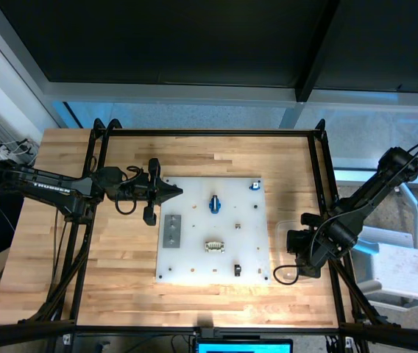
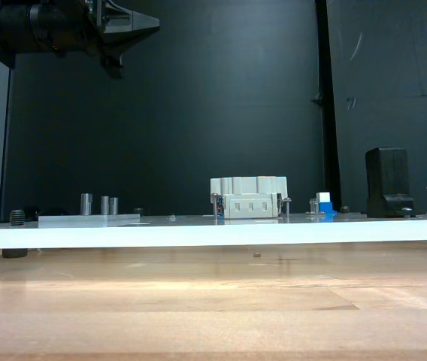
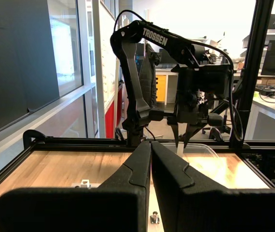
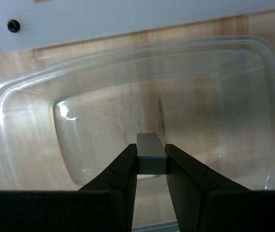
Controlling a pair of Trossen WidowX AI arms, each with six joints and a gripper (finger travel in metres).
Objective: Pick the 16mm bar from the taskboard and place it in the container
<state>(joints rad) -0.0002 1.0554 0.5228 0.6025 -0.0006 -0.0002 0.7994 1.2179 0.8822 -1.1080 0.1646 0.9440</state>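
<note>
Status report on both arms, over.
Right gripper shut on 16mm bar, over container. Left gripper shut, hovering above taskboard corner. Nothing in the way.

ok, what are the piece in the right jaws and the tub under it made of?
The 16mm bar: likely metal, matte grey with crisp edges. The container: clear glossy plastic; wood grain shows through, rim glints. The right gripper holds the bar over the container; the left gripper hangs shut, high above the taskboard's far left corner.
</note>
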